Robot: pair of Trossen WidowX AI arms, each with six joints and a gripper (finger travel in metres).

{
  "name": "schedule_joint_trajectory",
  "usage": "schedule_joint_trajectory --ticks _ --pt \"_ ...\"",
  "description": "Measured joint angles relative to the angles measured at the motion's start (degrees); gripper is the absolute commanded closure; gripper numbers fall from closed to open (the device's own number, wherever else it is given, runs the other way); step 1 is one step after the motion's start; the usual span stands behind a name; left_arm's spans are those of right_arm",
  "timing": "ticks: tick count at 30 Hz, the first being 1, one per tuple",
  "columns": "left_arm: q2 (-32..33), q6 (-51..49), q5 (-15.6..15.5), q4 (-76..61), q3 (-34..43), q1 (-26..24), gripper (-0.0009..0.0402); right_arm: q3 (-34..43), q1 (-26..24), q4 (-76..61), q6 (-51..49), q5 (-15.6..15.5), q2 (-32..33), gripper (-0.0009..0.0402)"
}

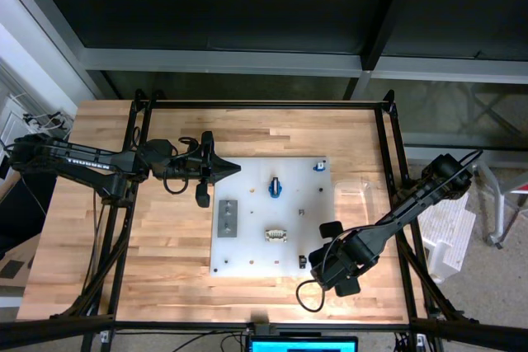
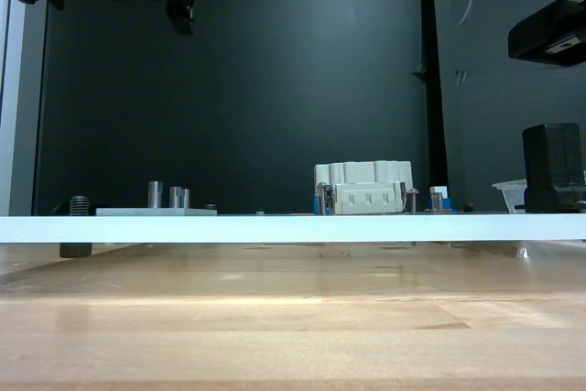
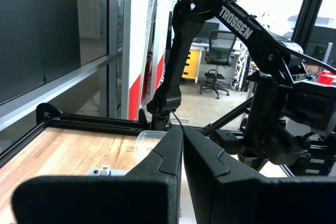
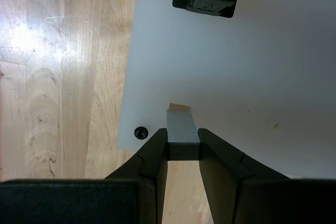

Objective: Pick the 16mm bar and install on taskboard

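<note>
Fingers of the right gripper [image 4: 182, 136] pinch the short grey metal bar [image 4: 181, 121] (pointing straight ahead) at 5 o'clock on the flat white board [image 1: 247, 195]. Left gripper [image 1: 233, 169], tips together, hangs at 10 o'clock.

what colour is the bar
Grey bar, best in right wrist view, in right end effector over the board; left end effector hangs by its left edge.

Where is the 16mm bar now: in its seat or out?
Out, held: the 16mm bar sits clamped in the right gripper over a near corner of the taskboard. The left gripper, shut, hovers at its far-left corner.
</note>
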Motion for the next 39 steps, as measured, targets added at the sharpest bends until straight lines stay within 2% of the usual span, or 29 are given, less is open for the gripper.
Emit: schedule_joint_trajectory --ticks 9,39 --pt "0.00 0.00 0.00 0.00 0.02 0.00 0.0393 2.60 0.02 -2.95 0.92 -0.35 -0.44 0.0393" --pt "-0.02 0.00 0.00 0.02 0.00 0.00 0.0393 2.69 0.00 -2.64 9.51 0.39 0.04 0.0393"
